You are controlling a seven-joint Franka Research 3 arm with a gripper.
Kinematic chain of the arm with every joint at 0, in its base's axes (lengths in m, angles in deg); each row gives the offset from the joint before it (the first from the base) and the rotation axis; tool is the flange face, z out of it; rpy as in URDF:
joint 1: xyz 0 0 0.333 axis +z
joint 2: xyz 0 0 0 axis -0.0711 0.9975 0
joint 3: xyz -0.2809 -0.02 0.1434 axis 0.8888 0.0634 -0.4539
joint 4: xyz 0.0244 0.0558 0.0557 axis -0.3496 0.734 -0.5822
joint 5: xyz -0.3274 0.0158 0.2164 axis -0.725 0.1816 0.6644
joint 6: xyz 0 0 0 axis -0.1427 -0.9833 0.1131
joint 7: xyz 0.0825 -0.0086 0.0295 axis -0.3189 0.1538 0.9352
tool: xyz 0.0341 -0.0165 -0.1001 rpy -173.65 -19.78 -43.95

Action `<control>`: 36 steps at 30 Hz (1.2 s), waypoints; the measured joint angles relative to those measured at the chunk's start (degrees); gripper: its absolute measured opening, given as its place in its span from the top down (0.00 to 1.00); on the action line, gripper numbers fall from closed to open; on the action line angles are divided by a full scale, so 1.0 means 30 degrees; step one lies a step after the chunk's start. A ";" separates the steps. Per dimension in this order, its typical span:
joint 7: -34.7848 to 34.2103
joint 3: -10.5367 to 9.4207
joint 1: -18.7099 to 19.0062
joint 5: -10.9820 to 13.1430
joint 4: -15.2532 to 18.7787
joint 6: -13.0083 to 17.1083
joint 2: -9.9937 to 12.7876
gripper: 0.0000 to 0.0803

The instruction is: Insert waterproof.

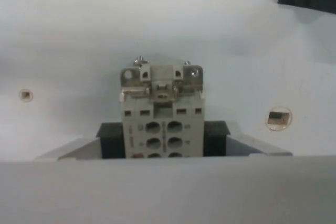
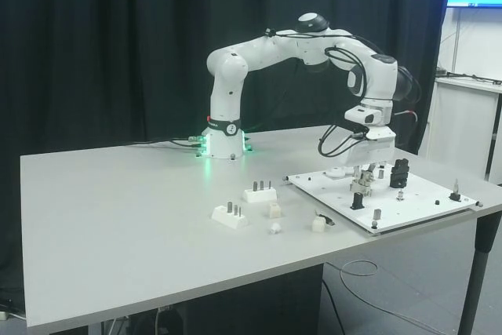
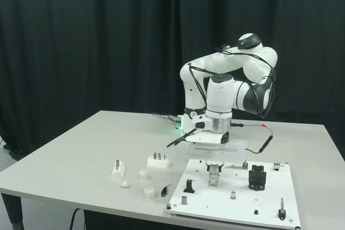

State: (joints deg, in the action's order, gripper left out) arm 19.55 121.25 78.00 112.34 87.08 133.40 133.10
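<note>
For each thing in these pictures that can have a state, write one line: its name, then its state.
gripper: shut on the connector, above the board.
connector: held upright between the black finger pads, not yet seated.
white board: flat on the table, fixtures standing on it.
base lights: lit green.
white blocks: resting on the grey table, untouched.
</note>
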 joint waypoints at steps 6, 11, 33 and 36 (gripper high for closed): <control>0.0000 -0.0041 0.0087 -0.0269 0.0019 0.0065 0.0010 0.61; 0.0000 -0.0039 0.0161 -0.0334 0.0071 0.0062 0.0009 0.61; -0.1889 -0.0002 0.0279 -0.0202 0.0272 0.0076 -0.0017 0.61; -0.1891 -0.0001 0.0261 -0.0108 0.0280 0.0095 -0.0017 0.61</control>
State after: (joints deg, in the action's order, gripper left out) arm 13.87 121.25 78.78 112.02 87.92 133.69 133.05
